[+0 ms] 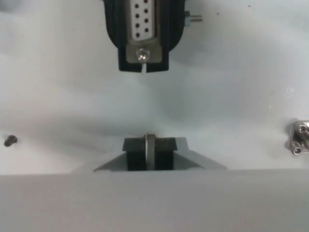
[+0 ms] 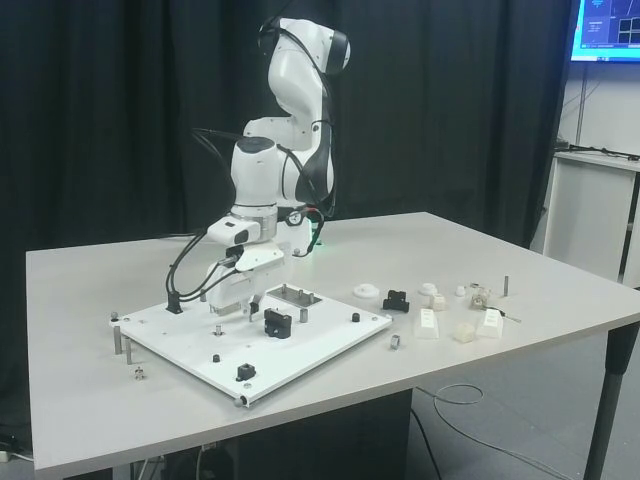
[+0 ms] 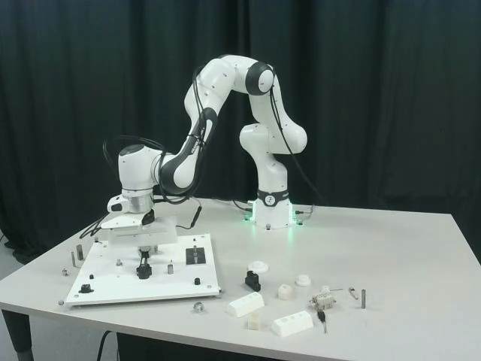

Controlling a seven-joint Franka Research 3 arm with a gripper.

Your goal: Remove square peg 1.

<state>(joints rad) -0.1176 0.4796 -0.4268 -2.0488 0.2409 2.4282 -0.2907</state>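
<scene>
In the wrist view, square peg 1 point(image 1: 149, 149) shows as a thin grey metal piece standing between my black fingertips point(image 1: 134, 153). My gripper point(image 1: 149, 155) is shut on it, low over the white board point(image 2: 325, 335). From the room views, the gripper point(image 2: 222, 308) point(image 3: 144, 248) hangs at the board's point(image 3: 105, 289) middle, and the hand hides the peg. I cannot tell whether the peg still sits in its hole. A black holder with a white multi-pin connector point(image 1: 142, 29) point(image 2: 275, 323) point(image 3: 143, 269) stands a short way in front of the fingers.
A small dark screw point(image 1: 10, 140) and a metal fitting point(image 1: 300, 137) sit on the board. A grey slotted block point(image 2: 297, 295) and short posts point(image 2: 120, 340) also stand on it. Loose white blocks point(image 2: 427, 325) point(image 3: 244, 304) and a black part point(image 2: 396, 300) lie on the grey table beside the board.
</scene>
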